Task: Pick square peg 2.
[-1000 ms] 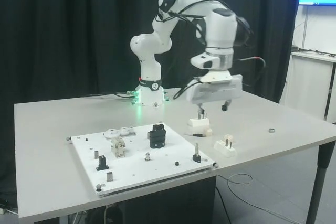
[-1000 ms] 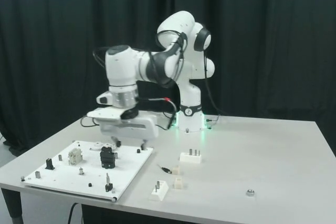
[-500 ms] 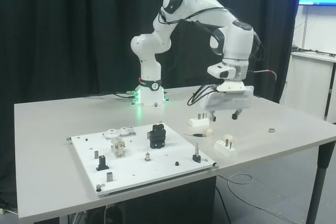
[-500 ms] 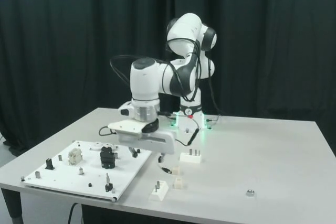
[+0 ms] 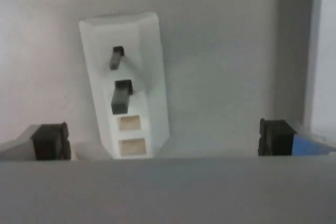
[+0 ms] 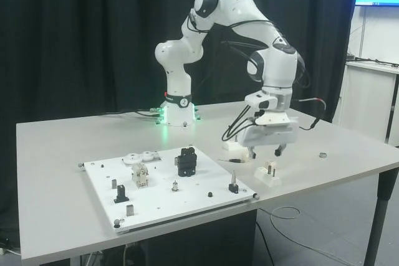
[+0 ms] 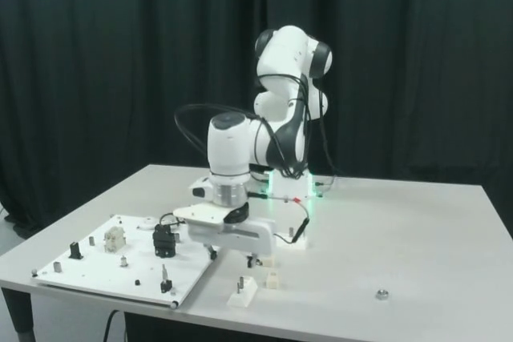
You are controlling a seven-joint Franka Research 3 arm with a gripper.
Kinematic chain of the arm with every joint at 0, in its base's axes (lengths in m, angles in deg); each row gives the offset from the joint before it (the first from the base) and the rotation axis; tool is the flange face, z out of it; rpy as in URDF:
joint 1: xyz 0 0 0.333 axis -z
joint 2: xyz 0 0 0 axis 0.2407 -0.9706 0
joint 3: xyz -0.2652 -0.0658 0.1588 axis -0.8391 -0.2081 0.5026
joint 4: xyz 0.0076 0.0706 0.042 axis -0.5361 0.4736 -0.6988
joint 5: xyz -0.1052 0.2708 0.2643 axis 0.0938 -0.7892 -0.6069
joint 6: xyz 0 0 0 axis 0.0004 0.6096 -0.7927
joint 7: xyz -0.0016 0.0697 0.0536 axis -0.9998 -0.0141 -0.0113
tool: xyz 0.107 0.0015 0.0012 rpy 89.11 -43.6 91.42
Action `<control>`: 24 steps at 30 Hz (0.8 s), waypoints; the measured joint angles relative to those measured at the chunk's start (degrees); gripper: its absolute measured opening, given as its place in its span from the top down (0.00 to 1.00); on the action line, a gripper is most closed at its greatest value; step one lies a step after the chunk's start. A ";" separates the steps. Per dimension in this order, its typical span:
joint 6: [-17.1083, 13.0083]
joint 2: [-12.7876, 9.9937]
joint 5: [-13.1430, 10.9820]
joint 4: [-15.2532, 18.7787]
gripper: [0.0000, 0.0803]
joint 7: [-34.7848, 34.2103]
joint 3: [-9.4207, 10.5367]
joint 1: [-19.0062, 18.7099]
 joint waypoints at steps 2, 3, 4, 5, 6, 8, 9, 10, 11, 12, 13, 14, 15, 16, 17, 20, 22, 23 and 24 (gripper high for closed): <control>-1.00 -0.16 -0.03 0.56 0.00 -0.02 0.59 0.31; -1.55 -0.29 -0.05 0.84 0.00 -0.02 0.99 0.51; -1.96 -0.41 -0.08 1.01 0.00 -0.03 1.35 0.69; -2.35 -0.53 -0.10 1.17 0.00 -0.05 1.73 0.89; -2.70 -0.62 -0.11 1.34 0.00 -0.08 2.12 1.08; -3.53 -0.85 -0.14 1.69 0.00 -0.27 2.87 1.43; -3.79 -0.96 -0.15 1.80 0.00 -0.39 3.19 1.58; -3.98 -1.08 -0.15 1.87 0.00 -0.56 3.50 1.72; -4.13 -1.20 -0.15 1.89 0.00 -0.71 3.73 1.81; -4.31 -1.36 -0.15 1.90 0.00 -0.83 3.95 1.87; -4.45 -1.50 -0.15 1.90 0.00 -0.94 4.13 1.90; -4.57 -1.63 -0.15 1.90 0.00 -1.09 4.26 1.91; -4.69 -1.76 -0.15 1.90 0.00 -1.25 4.36 1.91; -4.84 -1.91 -0.15 1.91 0.00 -1.42 4.49 1.91; -4.98 -2.03 -0.15 1.91 0.00 -1.57 4.59 1.92; -5.46 -2.37 -0.15 1.91 0.00 -1.94 4.88 1.91; -5.66 -2.56 -0.15 1.91 0.00 -2.06 5.01 1.91; -5.74 -2.64 -0.15 1.91 0.00 -2.09 5.05 1.91; -5.79 -2.71 -0.15 1.91 0.00 -2.10 5.08 1.91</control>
